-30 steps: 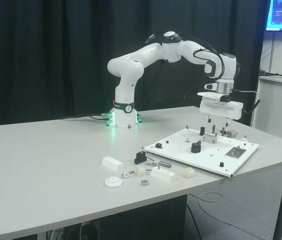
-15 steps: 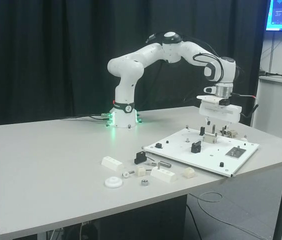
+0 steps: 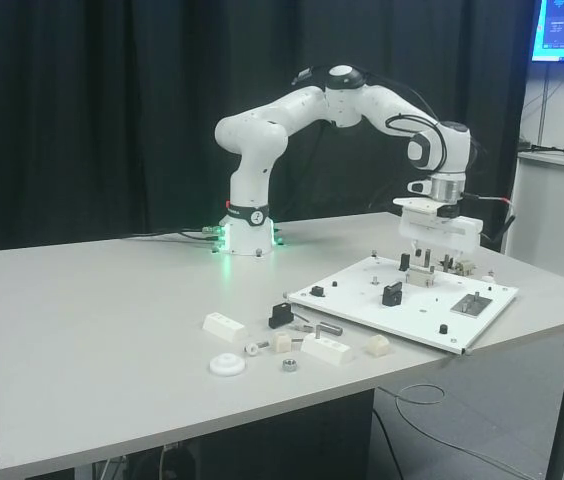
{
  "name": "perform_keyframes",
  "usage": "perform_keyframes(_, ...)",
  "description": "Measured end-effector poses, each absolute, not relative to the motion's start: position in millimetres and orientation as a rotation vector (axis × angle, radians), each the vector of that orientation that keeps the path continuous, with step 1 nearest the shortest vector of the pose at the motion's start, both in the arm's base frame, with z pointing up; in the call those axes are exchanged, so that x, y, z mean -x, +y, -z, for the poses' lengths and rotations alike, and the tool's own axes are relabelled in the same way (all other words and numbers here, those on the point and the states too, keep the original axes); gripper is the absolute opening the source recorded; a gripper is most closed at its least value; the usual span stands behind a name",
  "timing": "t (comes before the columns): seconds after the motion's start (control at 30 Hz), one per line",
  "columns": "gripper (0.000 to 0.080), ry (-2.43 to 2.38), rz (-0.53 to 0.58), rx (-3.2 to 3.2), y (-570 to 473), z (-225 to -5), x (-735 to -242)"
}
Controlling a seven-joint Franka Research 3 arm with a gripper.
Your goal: Remove square peg 3.
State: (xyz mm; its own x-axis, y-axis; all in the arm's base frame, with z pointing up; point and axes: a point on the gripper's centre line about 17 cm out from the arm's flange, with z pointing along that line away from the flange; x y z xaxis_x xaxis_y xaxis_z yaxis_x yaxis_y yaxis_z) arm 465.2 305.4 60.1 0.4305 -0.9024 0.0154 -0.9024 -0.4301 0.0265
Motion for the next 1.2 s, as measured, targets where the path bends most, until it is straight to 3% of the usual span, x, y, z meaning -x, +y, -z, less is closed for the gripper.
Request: perform_keyframes(1.2, 0.08, -1.676, -0.026, -2.62, 304.0, -26.3, -458.6)
